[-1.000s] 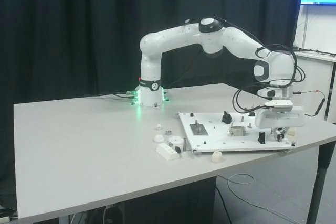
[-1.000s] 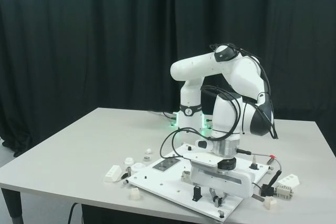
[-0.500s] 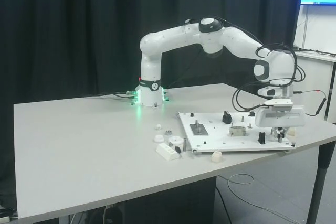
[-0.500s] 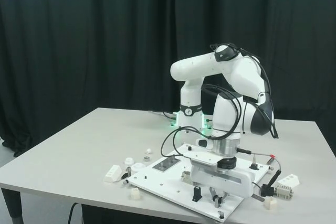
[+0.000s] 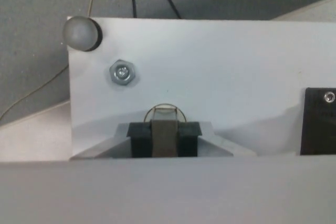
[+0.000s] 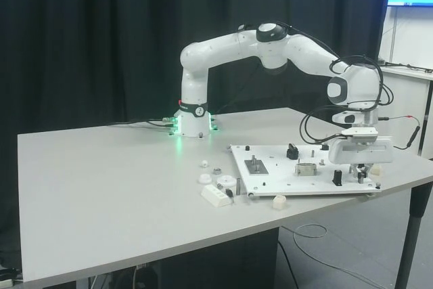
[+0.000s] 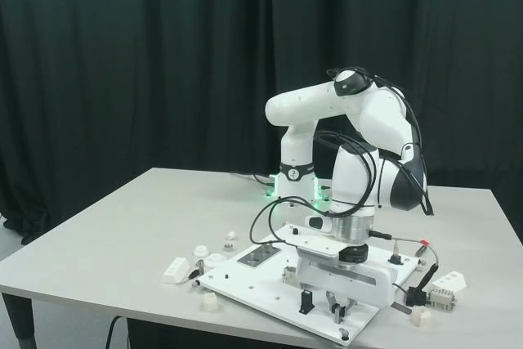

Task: Remove square peg 4.

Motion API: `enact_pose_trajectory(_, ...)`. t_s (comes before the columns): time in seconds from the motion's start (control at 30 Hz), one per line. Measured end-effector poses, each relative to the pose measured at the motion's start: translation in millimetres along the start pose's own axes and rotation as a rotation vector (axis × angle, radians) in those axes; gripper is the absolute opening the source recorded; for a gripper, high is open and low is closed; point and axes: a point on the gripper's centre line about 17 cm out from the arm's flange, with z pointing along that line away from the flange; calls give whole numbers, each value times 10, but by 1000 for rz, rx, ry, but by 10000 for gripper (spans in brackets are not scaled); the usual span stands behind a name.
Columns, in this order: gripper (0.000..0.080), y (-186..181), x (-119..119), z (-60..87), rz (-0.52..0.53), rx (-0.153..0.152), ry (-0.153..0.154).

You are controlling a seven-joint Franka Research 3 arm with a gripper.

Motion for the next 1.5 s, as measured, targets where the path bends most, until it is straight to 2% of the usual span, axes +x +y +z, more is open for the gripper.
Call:
enact_pose_trajectory(1.07,95,-2,53,-73,66,-2,15)
enact_pose_trajectory(1.33,95,-4,122,-191,65,-3,33)
enact_pose_trajectory(1.5,95,8,143,-292,63,-10,34)
